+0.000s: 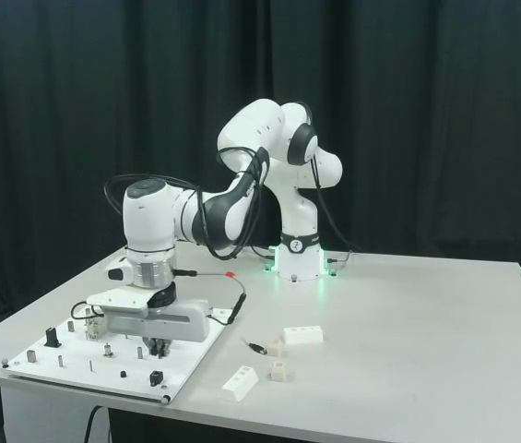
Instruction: Place Ethernet.
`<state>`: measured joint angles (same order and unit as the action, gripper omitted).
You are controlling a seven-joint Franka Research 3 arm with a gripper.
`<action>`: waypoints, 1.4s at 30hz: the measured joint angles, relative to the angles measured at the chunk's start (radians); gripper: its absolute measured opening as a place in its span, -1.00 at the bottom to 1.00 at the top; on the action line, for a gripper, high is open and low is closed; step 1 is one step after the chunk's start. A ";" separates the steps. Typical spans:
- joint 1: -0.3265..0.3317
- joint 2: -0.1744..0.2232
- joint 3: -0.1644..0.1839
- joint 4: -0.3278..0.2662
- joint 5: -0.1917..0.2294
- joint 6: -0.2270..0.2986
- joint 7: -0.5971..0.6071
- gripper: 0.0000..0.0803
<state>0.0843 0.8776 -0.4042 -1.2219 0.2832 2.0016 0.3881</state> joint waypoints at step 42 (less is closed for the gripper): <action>0.071 -0.065 0.130 -0.077 -0.227 -0.223 0.209 -0.80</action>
